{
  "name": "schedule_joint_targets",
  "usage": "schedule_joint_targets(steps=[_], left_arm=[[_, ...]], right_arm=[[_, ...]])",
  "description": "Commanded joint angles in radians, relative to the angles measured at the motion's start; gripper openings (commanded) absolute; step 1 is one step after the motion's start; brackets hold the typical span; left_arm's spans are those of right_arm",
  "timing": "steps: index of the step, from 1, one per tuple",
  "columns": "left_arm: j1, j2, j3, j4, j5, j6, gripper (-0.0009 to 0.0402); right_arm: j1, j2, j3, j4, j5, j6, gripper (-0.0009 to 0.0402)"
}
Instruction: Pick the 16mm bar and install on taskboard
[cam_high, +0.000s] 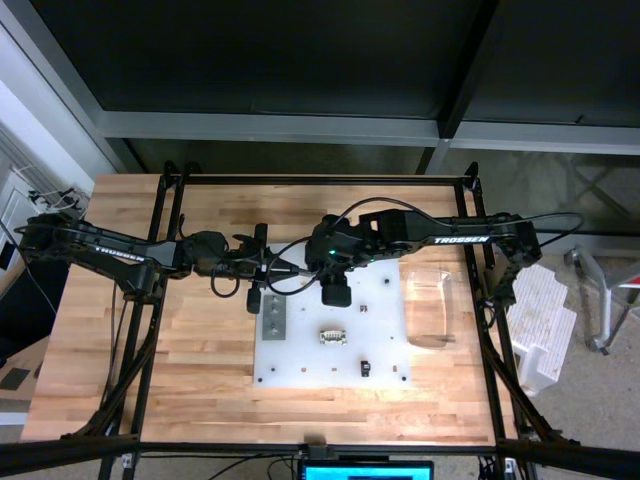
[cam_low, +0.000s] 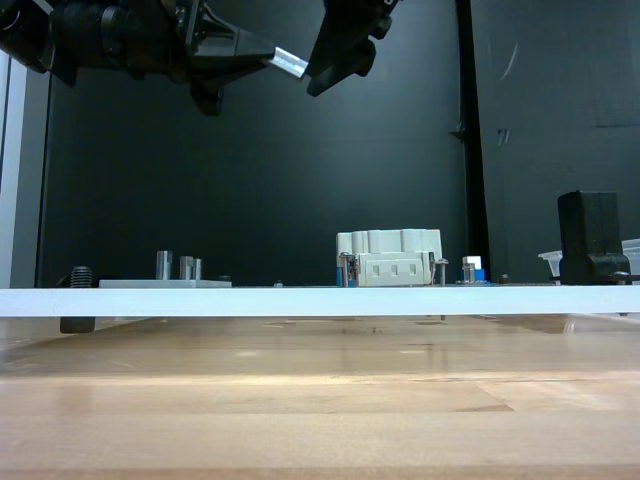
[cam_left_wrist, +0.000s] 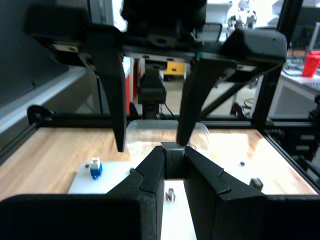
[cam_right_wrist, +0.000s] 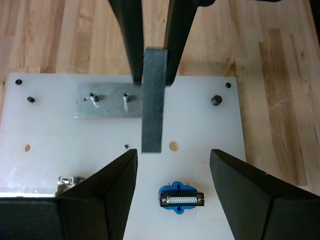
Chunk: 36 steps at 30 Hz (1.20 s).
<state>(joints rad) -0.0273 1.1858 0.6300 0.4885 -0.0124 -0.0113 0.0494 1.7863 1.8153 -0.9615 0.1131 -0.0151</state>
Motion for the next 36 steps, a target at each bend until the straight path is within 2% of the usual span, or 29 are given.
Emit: schedule_joint_targets(steps=[1, 6, 11, 14, 18, 20, 24, 31, 36], left_arm=[[0.001, 0.000, -0.001, 0.037, -0.024, -0.003, 0.0000], [0.001, 0.000, -0.001, 0.062, -0.064, -0.014, 0.0000], [0.002, 0.000, -0.001, 0.137, -0.083, -0.023, 0.0000], [0.002, 0.000, -0.001, 0.173, -0.094, -0.022, 0.0000], [0.001, 0.000, -0.002, 0.200, -0.108, -0.024, 0.0000], [0.001, 0.001, -0.002, 0.219, -0.108, -0.024, 0.0000], [0.001, 0.001, -0.002, 0.265, -0.109, -0.024, 0.0000], [0.001, 0.001, -0.002, 0.314, -0.109, -0.024, 0.0000], [0.001, 0.001, -0.002, 0.334, -0.109, -0.024, 0.0000]], right_arm=[[0.000, -0.040, -0.050, 0.044, 0.000, -0.018, 0.0215], [0.000, -0.133, -0.145, 0.153, 0.008, -0.053, 0.0218], [-0.009, -0.237, -0.280, 0.322, 0.035, -0.076, 0.0217], [-0.021, -0.299, -0.378, 0.465, 0.031, -0.076, 0.0218], [-0.033, -0.367, -0.494, 0.669, -0.013, -0.062, 0.0215], [-0.033, -0.382, -0.539, 0.769, -0.014, -0.055, 0.0215], [-0.039, -0.388, -0.605, 0.935, -0.089, -0.009, 0.0215], [-0.046, -0.388, -0.692, 1.168, -0.092, 0.059, 0.0215], [-0.055, -0.388, -0.722, 1.250, -0.089, 0.075, 0.0215]])
